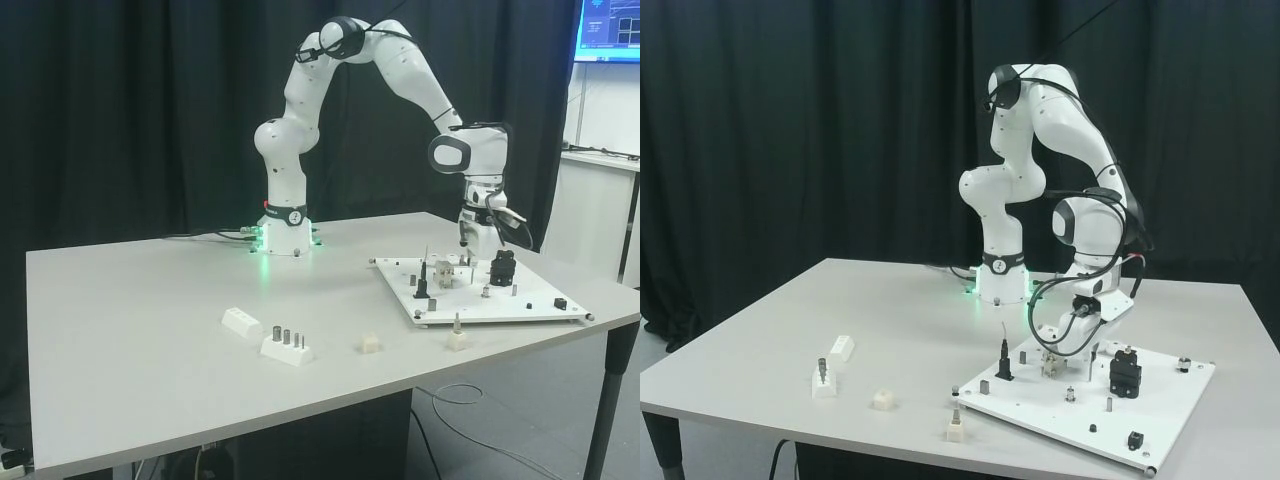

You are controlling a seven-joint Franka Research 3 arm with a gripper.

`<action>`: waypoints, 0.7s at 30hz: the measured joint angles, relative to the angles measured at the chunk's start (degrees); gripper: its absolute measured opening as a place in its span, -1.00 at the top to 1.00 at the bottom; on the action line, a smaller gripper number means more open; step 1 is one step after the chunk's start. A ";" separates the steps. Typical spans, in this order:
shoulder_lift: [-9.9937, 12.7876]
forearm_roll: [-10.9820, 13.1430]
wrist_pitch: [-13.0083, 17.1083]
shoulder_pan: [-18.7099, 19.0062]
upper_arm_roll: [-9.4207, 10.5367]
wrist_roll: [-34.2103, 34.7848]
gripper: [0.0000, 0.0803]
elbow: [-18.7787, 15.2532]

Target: Insert square peg 1.

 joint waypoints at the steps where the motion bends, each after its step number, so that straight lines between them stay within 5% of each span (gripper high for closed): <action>1: -0.03 0.00 -0.16 0.00 0.01 0.00 0.93 0.00; 21: -0.11 0.00 -0.02 0.03 0.03 1.65 0.93 0.00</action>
